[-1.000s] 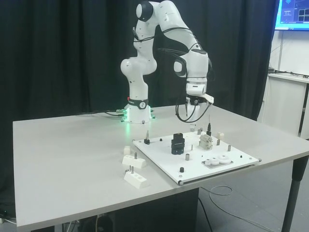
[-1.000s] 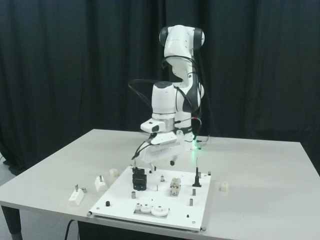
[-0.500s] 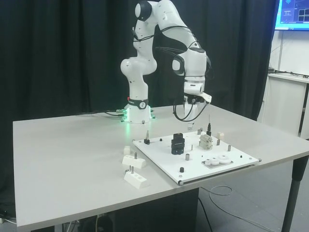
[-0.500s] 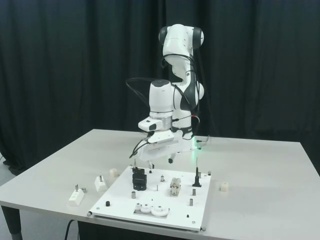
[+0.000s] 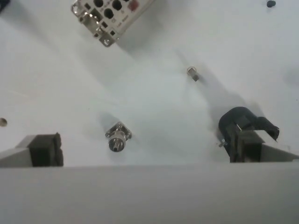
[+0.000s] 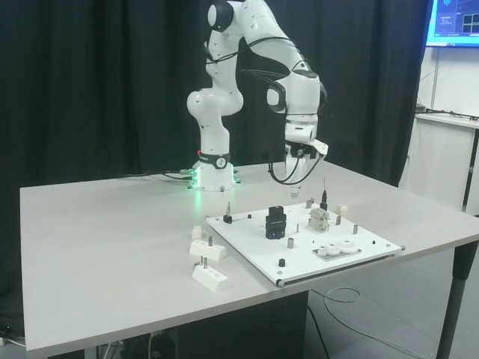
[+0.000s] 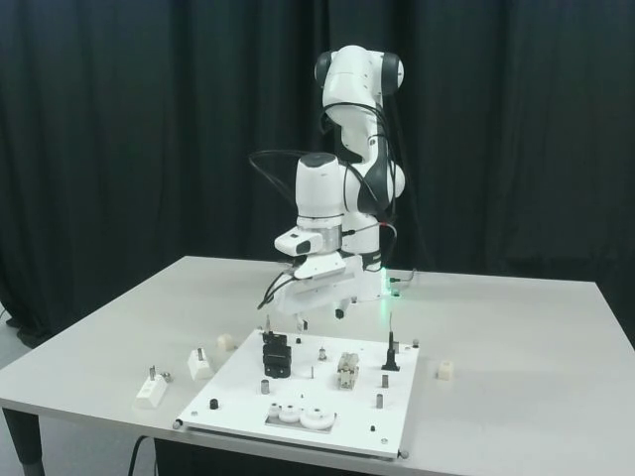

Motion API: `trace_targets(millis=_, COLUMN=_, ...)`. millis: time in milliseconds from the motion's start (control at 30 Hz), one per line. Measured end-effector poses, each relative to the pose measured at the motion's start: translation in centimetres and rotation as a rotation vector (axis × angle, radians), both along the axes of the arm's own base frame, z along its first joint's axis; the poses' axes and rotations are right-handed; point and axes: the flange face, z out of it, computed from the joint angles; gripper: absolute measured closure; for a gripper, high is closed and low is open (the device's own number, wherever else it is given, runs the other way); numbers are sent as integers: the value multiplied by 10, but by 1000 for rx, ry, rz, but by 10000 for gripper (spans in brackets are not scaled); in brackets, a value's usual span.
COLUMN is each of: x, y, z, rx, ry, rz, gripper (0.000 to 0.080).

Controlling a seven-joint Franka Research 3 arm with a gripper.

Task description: Pick round peg 1.

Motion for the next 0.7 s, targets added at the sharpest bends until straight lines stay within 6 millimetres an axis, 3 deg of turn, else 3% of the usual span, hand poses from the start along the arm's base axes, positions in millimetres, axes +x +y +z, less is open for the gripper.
trace_targets(millis=700, x=1, y=1, z=18, rx=7, ry=19, rz=10, gripper=3)
